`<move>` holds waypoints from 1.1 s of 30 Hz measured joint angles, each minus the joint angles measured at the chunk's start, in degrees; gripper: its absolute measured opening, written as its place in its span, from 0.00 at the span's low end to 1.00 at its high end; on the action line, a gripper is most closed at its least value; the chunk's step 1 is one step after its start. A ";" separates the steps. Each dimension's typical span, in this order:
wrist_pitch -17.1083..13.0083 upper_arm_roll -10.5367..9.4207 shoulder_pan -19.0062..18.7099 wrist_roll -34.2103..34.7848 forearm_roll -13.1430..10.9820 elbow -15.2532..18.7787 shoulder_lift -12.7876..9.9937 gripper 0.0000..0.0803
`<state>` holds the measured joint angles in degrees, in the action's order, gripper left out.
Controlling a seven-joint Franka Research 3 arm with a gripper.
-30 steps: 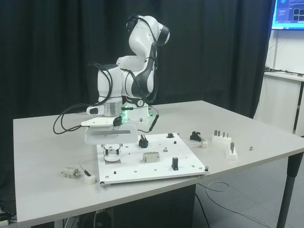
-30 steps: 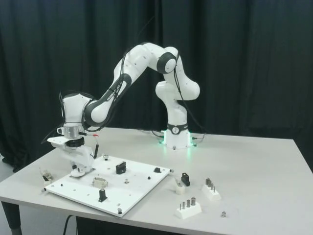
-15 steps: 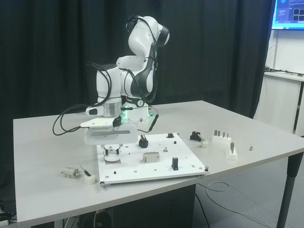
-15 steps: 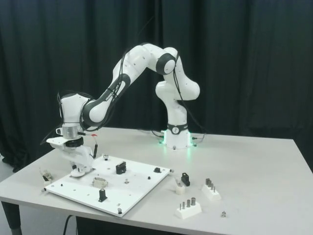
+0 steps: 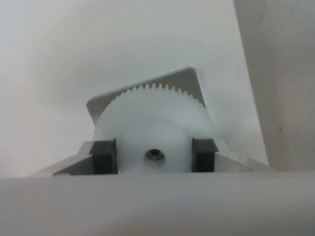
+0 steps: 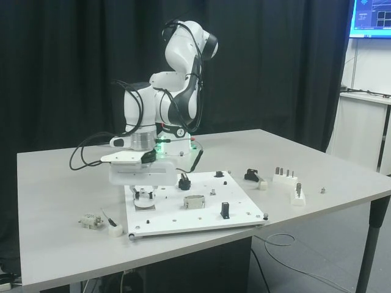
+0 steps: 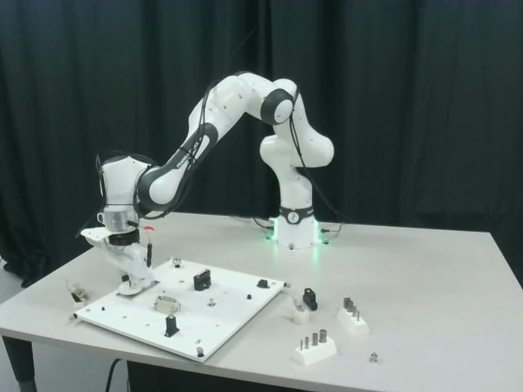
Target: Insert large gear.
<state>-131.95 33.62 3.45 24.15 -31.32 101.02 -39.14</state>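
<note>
Large gear (image 5: 153, 129) (white), hand (image 5: 153, 156) gripping, board (image 6: 201, 217) below

White arm (image 7: 204, 135) over white board (image 7: 176, 314)

The large gear (image 5: 153, 129) was white, with fine teeth around its rim and a small hole at its hub. It sat flat, clamped at the hub between two black fingertips (image 5: 104, 156).
</note>
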 joint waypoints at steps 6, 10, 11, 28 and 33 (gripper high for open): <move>-0.15 0.03 -0.07 1.63 0.33 0.05 0.00 0.41; -0.30 0.02 -0.29 0.65 1.35 0.05 0.00 0.41; -0.36 0.02 -0.38 -0.14 1.72 0.05 0.00 0.41; -1.32 0.00 -1.07 -15.91 4.55 0.36 0.05 0.41; -1.35 -0.01 -1.08 -23.49 4.59 0.39 0.05 0.41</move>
<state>-133.31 33.61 2.37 0.66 -26.73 101.41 -39.08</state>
